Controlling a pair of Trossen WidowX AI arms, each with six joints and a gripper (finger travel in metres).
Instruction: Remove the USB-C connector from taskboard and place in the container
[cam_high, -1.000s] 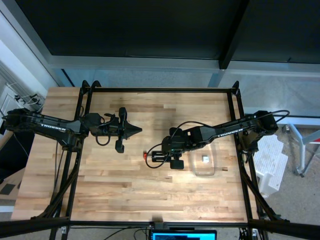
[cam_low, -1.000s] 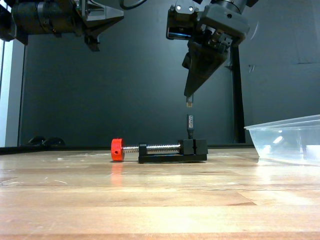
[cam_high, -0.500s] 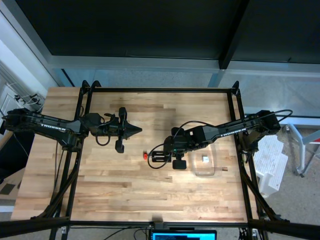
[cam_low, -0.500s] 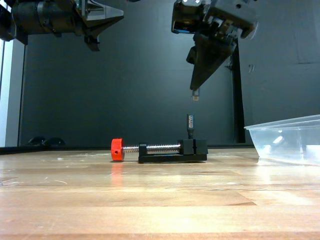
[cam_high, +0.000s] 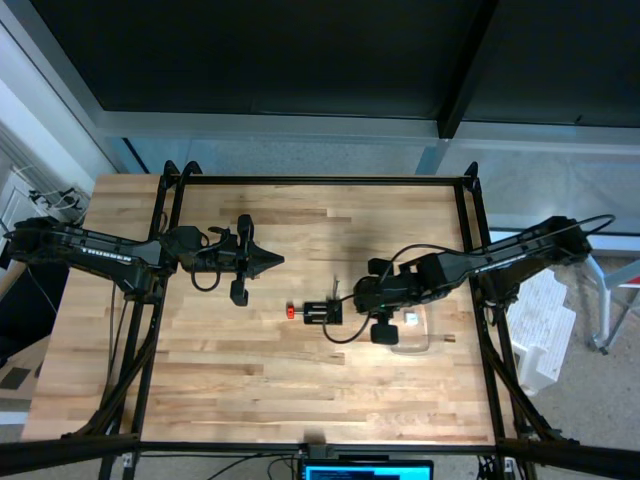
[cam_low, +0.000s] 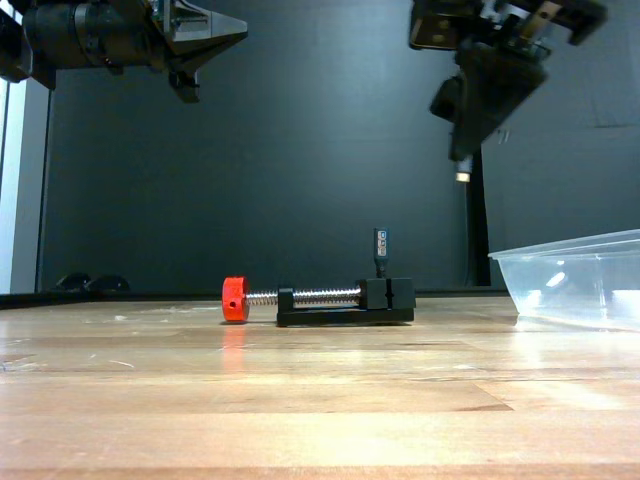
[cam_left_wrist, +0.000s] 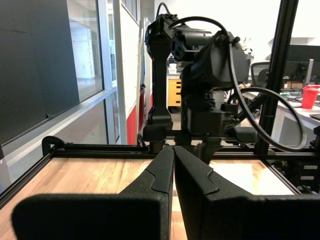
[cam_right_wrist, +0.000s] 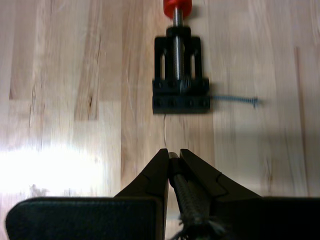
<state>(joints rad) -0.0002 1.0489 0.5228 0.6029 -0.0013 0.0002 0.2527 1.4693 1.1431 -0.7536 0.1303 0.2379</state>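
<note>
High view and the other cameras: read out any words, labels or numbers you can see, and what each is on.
"TROSSEN": faint white letters on the left arm; its left hand hangs shut over the table's left half.
Right arm lettering: too small to read; the right hand holds the USB-C connector aloft.
Label on the post standing in the taskboard: too blurred.

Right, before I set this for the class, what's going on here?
The right gripper is shut on the USB-C connector and holds it in the air, clear of the taskboard and on the side towards the container. The connector is not yet in the container. The left gripper is shut on nothing, parked high over the left side of the table.
</note>
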